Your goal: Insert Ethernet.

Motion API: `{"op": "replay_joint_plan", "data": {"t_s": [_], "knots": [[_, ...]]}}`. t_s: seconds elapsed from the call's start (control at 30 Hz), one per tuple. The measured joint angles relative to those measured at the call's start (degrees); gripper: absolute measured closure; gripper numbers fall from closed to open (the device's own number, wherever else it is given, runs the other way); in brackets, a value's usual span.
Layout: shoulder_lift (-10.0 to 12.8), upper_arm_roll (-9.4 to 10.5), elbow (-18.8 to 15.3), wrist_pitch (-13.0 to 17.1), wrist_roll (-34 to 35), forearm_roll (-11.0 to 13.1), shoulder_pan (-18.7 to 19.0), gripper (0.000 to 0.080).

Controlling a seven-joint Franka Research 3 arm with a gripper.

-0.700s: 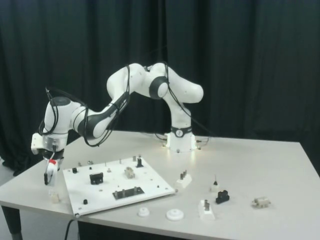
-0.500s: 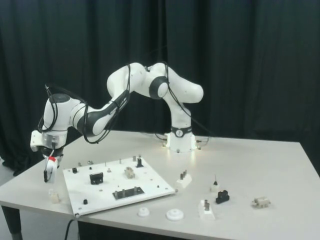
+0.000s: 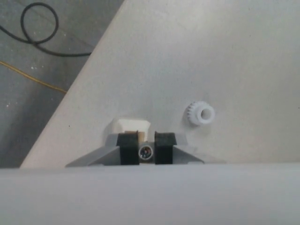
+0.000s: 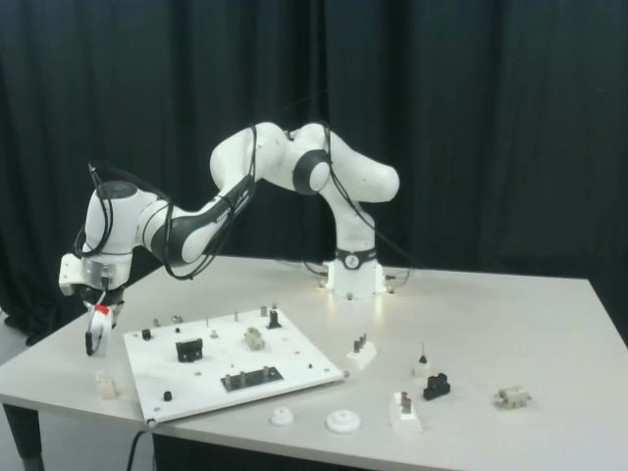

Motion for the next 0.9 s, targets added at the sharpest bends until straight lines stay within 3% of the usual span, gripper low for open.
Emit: {"op": "replay_joint_plan", "data": {"t_s": [0.33,0.9], "knots": [[0.0,0.0,0.0,-1.2,0.1,0.2,0.0,0.0735],[0.0,-1.19,0.0,-7.9,0.2,0.2,-0.3,0.0735]]}}
